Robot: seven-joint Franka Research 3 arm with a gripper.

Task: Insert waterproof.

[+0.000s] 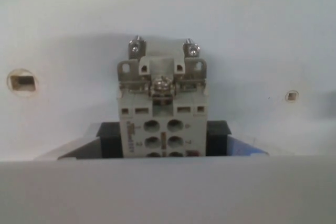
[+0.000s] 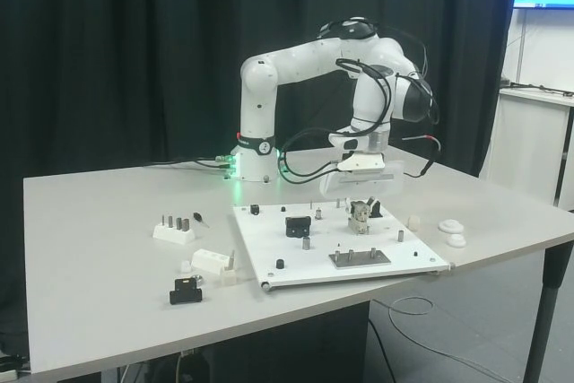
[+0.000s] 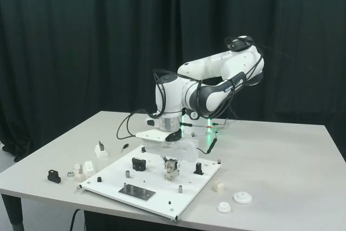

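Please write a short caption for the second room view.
White arm holds its gripper above connector on white board.

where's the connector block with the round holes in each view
Wrist view: the connector block sits at the centre, metal bracket on one end, just past the grey edge in the foreground.
First room view: it stands on the white board, right under the gripper.
Second room view: it is mid-board, below the gripper.
Shared landmark: the white board under the block.
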